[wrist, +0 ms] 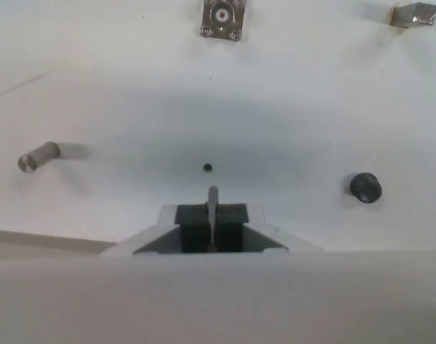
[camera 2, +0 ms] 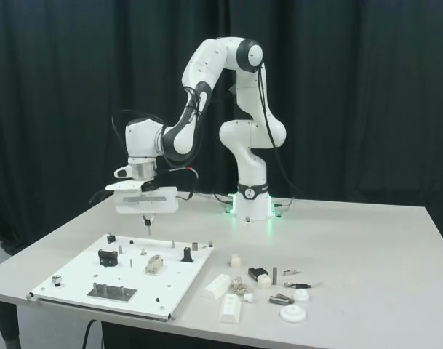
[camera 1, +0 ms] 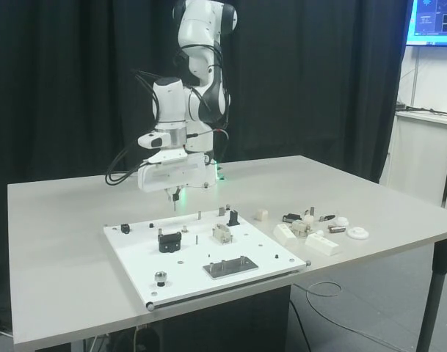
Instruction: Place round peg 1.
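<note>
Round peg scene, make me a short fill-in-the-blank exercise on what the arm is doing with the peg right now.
1. The hand is shut on a thin round ____.
2. In the wrist view, a small dark ____ in the white board lies just ahead of the peg's tip.
3. In both room views the hand hangs ____ the board, not touching it.
4. The loose white parts lie on the grey ____, beside the board.

Missing words: peg; hole; above; table
</note>
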Controlling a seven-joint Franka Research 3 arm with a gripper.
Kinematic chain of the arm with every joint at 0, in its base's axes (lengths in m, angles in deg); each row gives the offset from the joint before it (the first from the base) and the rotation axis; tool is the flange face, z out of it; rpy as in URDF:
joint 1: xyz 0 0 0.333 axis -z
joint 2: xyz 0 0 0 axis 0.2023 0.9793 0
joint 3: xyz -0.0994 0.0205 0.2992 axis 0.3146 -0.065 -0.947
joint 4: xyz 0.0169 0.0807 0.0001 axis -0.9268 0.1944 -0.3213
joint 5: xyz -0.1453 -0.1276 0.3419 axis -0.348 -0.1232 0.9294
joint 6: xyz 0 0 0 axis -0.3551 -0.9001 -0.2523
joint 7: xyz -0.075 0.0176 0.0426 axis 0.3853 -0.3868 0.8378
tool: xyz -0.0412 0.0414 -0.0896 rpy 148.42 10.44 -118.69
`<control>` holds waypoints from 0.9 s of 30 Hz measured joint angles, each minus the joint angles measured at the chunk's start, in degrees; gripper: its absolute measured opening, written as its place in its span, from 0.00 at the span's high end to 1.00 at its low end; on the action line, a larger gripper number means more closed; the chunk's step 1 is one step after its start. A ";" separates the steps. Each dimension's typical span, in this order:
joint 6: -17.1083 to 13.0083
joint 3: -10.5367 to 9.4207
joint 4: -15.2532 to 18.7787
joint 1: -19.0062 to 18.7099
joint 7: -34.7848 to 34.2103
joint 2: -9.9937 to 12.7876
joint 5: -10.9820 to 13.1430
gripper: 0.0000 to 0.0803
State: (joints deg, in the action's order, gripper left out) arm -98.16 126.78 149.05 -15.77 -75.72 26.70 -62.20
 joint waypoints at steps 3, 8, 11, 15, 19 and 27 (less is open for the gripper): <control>0.10 0.00 0.00 0.00 -0.47 -0.21 -0.51 0.98; 0.13 0.00 -0.02 0.00 -0.76 -0.25 -0.87 0.98; 0.13 0.00 -0.02 0.00 -0.86 -0.25 -1.02 0.98; 0.13 0.00 -0.02 0.00 -0.90 -0.25 -1.10 0.98; 0.13 0.00 -0.02 0.00 -0.90 -0.25 -1.11 0.98; 0.13 0.00 -0.04 0.00 -0.91 -0.25 -1.12 0.98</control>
State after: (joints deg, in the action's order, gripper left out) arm -98.03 126.78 149.01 -15.77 -76.63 26.45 -63.32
